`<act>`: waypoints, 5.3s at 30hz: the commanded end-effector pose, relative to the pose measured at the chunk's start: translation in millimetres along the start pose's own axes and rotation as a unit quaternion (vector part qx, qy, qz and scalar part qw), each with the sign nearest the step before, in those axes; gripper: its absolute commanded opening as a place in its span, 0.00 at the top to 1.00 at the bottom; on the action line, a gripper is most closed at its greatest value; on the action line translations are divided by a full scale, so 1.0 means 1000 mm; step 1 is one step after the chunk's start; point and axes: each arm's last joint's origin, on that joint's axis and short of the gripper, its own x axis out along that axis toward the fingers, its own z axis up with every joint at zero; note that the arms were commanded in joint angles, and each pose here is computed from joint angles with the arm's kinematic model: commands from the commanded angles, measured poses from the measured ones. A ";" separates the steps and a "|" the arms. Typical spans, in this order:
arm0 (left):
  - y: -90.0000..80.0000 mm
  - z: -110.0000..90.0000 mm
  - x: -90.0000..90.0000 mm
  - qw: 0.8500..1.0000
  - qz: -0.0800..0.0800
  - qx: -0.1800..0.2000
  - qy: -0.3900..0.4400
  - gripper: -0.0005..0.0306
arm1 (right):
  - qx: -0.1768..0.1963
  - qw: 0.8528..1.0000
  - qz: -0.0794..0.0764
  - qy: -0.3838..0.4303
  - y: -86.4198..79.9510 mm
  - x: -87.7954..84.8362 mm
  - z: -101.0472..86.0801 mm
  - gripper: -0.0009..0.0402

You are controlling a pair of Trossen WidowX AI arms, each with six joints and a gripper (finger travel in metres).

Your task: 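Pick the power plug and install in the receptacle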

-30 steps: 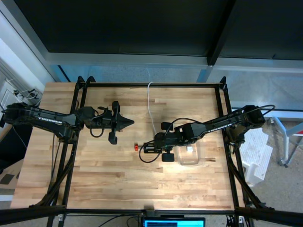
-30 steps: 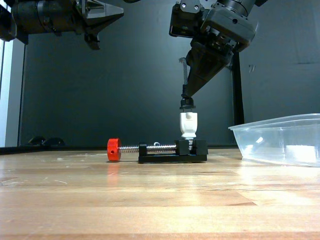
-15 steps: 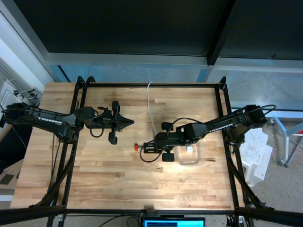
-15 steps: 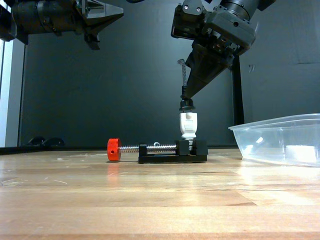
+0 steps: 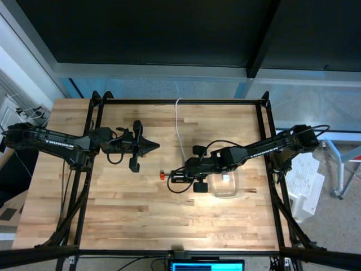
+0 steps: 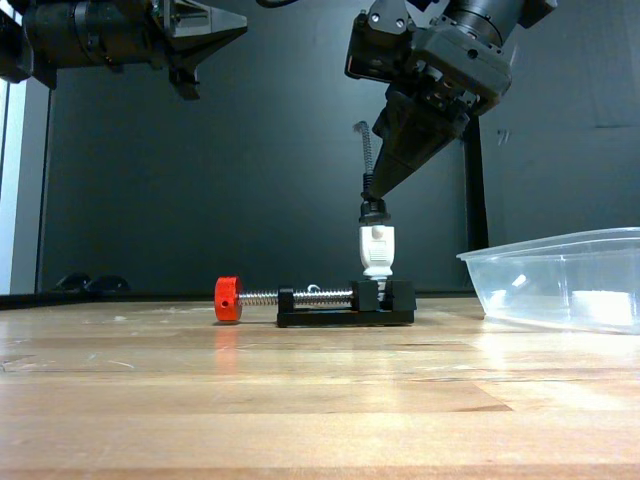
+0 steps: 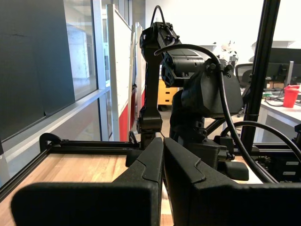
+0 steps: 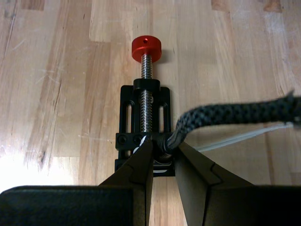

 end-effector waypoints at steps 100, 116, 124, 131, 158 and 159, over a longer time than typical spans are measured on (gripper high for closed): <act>0.000 -0.002 0.000 1.000 0.000 0.000 0.012 0.98 | 0.071 0.886 0.011 -0.457 -0.084 -0.138 -0.051 0.98; 0.000 -0.002 0.000 1.000 0.000 0.000 0.012 0.98 | 0.071 0.859 0.034 -0.506 -0.089 -0.127 -0.065 0.98; 0.000 -0.002 0.000 1.000 0.000 0.000 0.012 0.98 | 0.071 0.862 0.033 -0.500 -0.088 -0.123 -0.069 0.98; 0.000 -0.002 0.000 1.000 0.000 0.000 0.012 0.98 | 0.069 0.865 0.035 -0.495 -0.087 -0.120 -0.071 0.98; 0.000 -0.002 0.000 1.000 0.000 0.000 0.012 0.98 | 0.068 0.855 0.040 -0.512 -0.085 -0.121 -0.071 0.98; 0.000 -0.002 0.000 1.000 0.000 0.000 0.012 0.98 | 0.068 0.855 0.040 -0.512 -0.085 -0.121 -0.071 0.98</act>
